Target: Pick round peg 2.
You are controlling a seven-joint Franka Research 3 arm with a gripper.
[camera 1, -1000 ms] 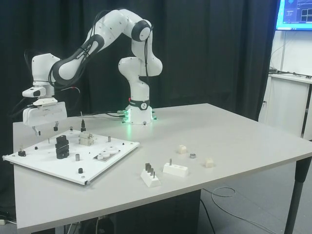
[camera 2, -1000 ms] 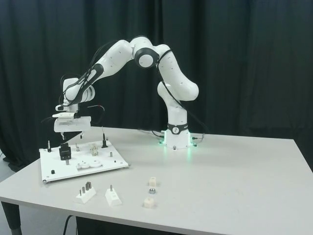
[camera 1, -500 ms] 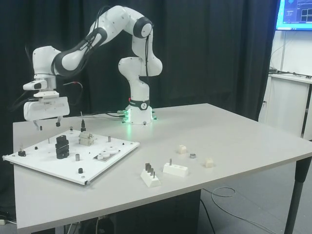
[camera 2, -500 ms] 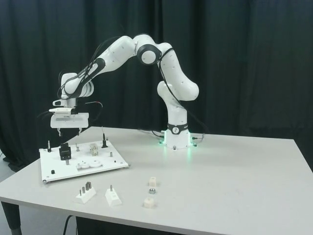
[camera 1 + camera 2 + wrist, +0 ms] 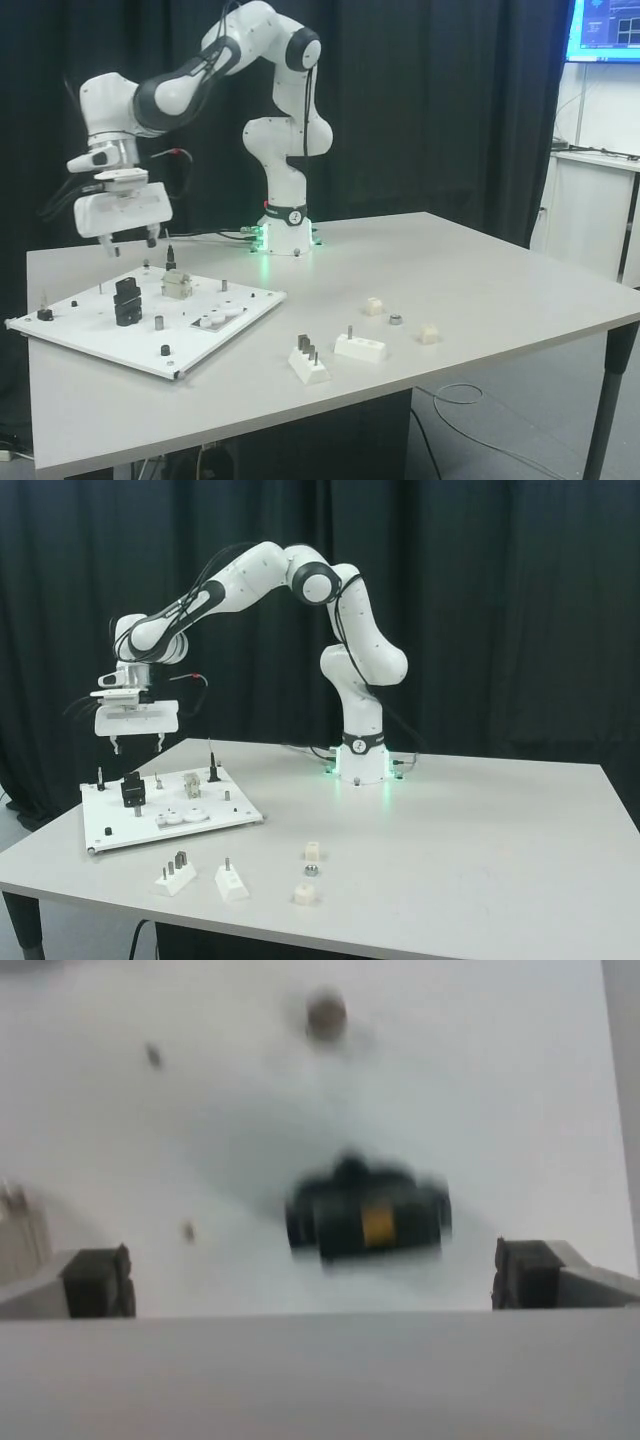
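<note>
Well, nothing marks which peg is number 2. The nearest fit is the short grey round peg [image 5: 159, 324] [image 5: 137, 811]: a stubby upright cylinder with a flat top. It stands on the white square board [image 5: 60, 335] [image 5: 110, 835], lower left of both room views, just beside the black clamp block [image 5: 126, 301] [image 5: 132, 791] [image 5: 365, 1222].

The white two-finger gripper [image 5: 127, 243] [image 5: 139, 746] [image 5: 310, 1278] hangs in the air over the far left part of the board, well apart from the peg. Its jaws are spread wide, nothing between them.

Edges: the board lies askew on the grey table [image 5: 480, 280] [image 5: 480, 830]. One corner is near the table's front edge, lower left in the first room view. Thin posts and a small grey fixture [image 5: 177, 285] stand upright round the black block, so the room right by the peg is tight. Right of the board there is open tabletop. The two white peg holders [image 5: 309, 362] [image 5: 360, 348] sit low in the middle of the frame, well apart from the board.

Views: only the room views show the peg's side and the gripper's height. The wrist view looks straight down on the black block at frame centre. It also shows a blurred round top [image 5: 326, 1015] in the upper middle; cannot tell whether that is the peg. The board's edge runs down the right side of the wrist frame.
</note>
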